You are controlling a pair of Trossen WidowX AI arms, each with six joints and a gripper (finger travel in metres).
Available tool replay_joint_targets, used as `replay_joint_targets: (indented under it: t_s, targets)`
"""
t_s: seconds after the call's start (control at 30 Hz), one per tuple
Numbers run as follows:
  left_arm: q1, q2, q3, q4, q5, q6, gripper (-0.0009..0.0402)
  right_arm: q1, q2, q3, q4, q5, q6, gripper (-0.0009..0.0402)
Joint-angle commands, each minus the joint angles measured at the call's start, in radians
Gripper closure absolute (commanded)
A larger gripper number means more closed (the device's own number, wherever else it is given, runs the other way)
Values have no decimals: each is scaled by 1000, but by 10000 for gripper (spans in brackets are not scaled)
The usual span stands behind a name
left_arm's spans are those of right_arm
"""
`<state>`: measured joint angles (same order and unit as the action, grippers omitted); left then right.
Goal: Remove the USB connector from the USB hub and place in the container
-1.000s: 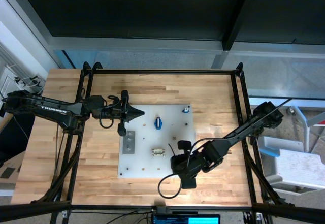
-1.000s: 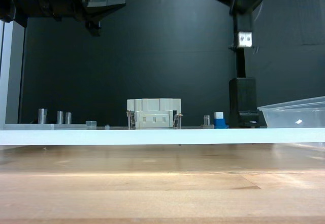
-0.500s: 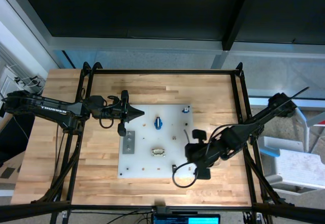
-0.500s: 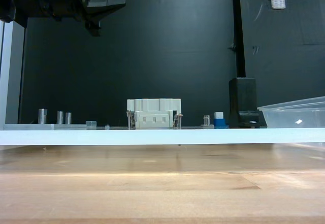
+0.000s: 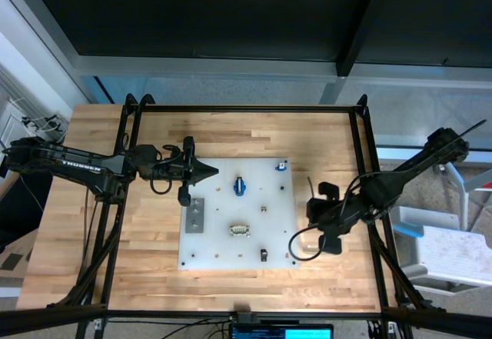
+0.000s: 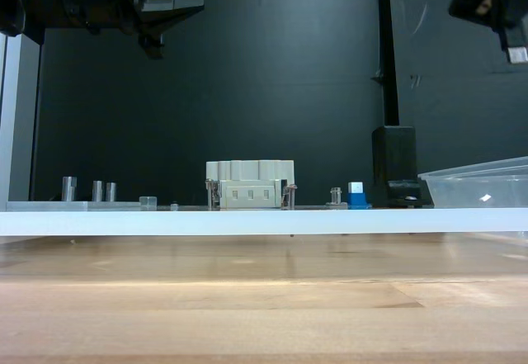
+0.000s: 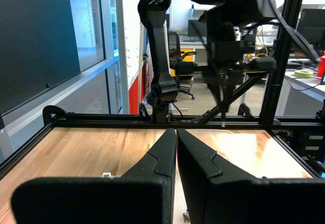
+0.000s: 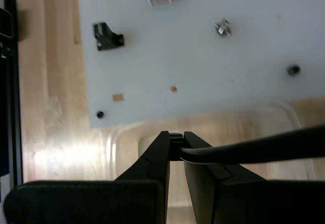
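just inside the container rim, the usb connector pinched by the right gripper may be released outside; the left gripper is parked over the board, fingers together.

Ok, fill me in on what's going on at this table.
The right end effector is shut on the short black USB cable and holds it in the air above the clear tray, beside the white board. The small black hub sits on the board, apart from the cable. The left end effector is shut, raised over the board's far left edge, holding nothing.
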<state>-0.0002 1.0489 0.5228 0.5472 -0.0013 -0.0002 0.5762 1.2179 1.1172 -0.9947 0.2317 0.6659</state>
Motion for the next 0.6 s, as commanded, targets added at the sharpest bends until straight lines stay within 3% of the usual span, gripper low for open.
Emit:
replay_joint_targets:
  t_s: [0.03,0.3,0.4,0.6]
  targets:
    - [0,0,0,0,0,0,392,0,-47,-49,0,-1,19,393]
    - [0,0,0,0,0,0,392,0,-133,-143,-18,-27,68,393]
    - [0,0,0,0,0,0,392,3,-137,-162,-19,-52,88,393]
    - [0,0,0,0,0,0,392,13,-137,-192,-17,-61,116,393]
